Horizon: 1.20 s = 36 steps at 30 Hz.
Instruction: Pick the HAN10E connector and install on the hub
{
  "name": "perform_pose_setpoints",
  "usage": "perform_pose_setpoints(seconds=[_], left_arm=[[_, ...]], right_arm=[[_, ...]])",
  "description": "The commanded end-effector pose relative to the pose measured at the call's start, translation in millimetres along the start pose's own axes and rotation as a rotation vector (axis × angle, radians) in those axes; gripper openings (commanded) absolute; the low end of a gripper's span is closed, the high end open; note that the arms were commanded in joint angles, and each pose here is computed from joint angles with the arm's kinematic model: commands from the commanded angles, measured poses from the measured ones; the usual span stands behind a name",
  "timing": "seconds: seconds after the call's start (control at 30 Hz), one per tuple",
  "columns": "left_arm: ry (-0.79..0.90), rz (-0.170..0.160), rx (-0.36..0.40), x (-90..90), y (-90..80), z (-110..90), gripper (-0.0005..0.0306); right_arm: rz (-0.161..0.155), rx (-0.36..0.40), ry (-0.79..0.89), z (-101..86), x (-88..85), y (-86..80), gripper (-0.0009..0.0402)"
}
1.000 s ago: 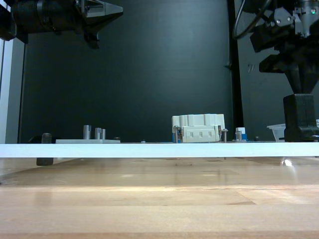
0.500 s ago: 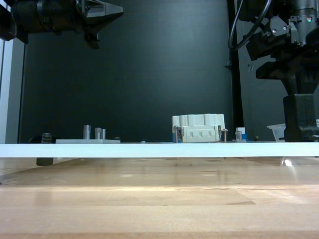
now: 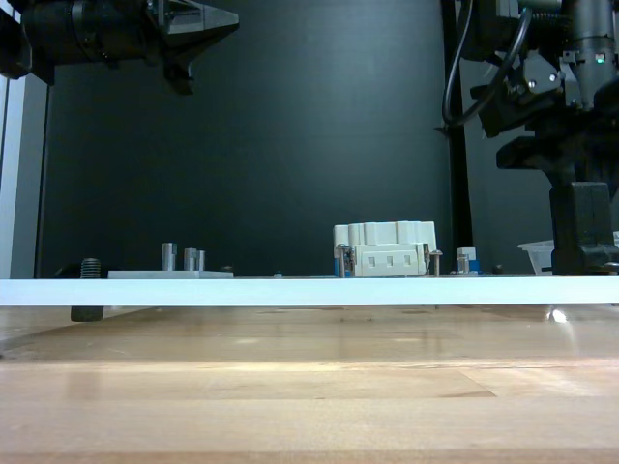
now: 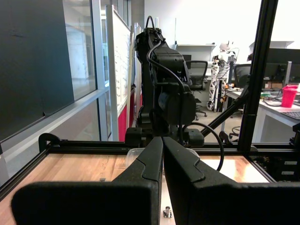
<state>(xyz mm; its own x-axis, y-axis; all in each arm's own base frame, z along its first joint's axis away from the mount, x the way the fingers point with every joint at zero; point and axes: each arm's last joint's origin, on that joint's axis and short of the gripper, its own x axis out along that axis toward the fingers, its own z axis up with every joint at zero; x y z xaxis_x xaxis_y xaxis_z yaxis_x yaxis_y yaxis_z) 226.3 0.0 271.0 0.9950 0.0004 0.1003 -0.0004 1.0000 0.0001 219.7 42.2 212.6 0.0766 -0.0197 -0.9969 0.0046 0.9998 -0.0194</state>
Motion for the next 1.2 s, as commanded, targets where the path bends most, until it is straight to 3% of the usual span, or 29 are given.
perform_pose_setpoints(seconds=[0.03,0.3,0.87,1.2], left_arm=[[-0.001,0.0,0.0,0.0,0.0,0,0.0],[-0.001,0.0,0.0,0.1,0.0,0,0.0],[-0.001,0.0,0.0,0.0,0.0,0,0.0],[-0.001,0.0,0.0,0.0,0.0,0,0.0]], right_arm=[[0.002,0.003,-0.007,0.6,5.7,0.8,0.0057],[0.005,0.001,-0.019,3.5,11.3,2.3,0.006],[0.009,0.015,-0.037,2.8,17.4,3.5,0.0151],[0.01,0.011,-0.041,1.0,22.3,4.2,0.0158]])
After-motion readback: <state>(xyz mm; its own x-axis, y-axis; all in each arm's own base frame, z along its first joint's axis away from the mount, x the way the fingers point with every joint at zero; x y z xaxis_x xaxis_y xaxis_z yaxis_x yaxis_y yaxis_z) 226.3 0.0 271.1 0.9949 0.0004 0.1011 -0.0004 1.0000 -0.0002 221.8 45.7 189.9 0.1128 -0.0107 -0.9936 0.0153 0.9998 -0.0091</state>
